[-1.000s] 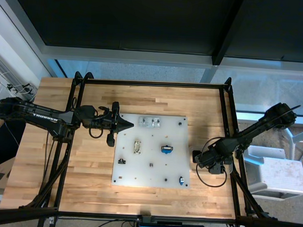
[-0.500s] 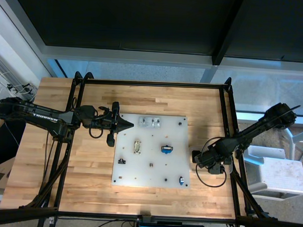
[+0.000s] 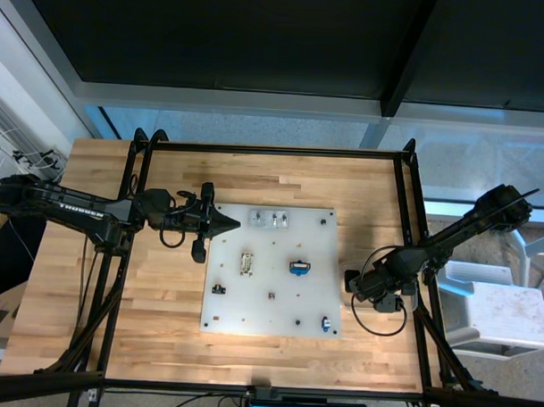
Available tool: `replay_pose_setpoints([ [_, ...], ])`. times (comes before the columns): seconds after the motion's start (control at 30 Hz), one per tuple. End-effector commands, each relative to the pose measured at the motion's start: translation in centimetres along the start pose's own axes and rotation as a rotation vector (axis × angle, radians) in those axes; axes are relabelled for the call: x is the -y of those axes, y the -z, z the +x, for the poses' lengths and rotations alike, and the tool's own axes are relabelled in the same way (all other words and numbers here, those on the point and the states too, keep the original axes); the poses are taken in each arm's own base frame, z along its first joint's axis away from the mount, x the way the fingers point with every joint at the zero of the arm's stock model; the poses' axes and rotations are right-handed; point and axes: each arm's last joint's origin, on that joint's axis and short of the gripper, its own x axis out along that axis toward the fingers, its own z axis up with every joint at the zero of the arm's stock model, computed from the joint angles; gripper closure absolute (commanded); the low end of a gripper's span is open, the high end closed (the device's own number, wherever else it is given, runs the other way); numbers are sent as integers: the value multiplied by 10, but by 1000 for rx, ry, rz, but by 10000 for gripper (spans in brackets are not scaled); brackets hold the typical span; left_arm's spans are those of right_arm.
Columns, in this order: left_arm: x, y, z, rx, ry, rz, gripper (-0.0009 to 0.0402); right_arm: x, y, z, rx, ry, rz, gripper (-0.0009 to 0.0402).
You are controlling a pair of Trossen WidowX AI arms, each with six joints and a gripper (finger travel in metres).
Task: Pick the M12 fastener and fasten on the M12 threads
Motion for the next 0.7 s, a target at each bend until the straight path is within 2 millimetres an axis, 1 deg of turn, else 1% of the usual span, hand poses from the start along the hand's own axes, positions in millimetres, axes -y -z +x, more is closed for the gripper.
replay_pose_setpoints([
  [0.03,0,0,0,0,0,0,393,4,-2,-12,9,20,0,372],
  [0.4,0,0,0,0,0,0,393,21,-12,-56,24,50,5,380],
  [0.57,0,0,0,0,0,0,393,39,-16,-78,24,55,31,380],
  [0.7,0,0,0,0,0,0,393,59,-24,-87,22,54,34,380],
])
